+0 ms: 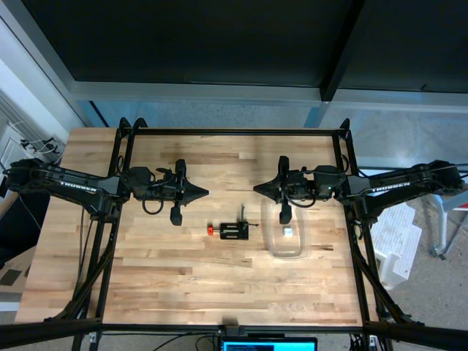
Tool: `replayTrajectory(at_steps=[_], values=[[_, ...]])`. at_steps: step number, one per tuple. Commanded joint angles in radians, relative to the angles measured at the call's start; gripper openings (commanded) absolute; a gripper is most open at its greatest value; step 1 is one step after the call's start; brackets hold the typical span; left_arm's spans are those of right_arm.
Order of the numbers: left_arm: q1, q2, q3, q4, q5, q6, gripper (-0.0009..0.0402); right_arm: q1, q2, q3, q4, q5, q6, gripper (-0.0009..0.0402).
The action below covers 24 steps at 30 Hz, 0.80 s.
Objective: Pick the USB-C connector and install on taskboard
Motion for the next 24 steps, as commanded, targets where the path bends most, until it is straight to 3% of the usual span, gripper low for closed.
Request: replayTrajectory(at_steps=[1, 24], values=[[0.0, 0.0, 0.0, 0.0, 0.0, 0.0, 0.0, 0.0, -0.009, -0.026, 0.023, 0.001, 0.008, 0.0], [0.0, 0.0, 0.0, 0.0, 0.0, 0.0, 0.0, 0.0, -0.008, -0.043, 0.025, -0.008, 0.024, 0.0]])
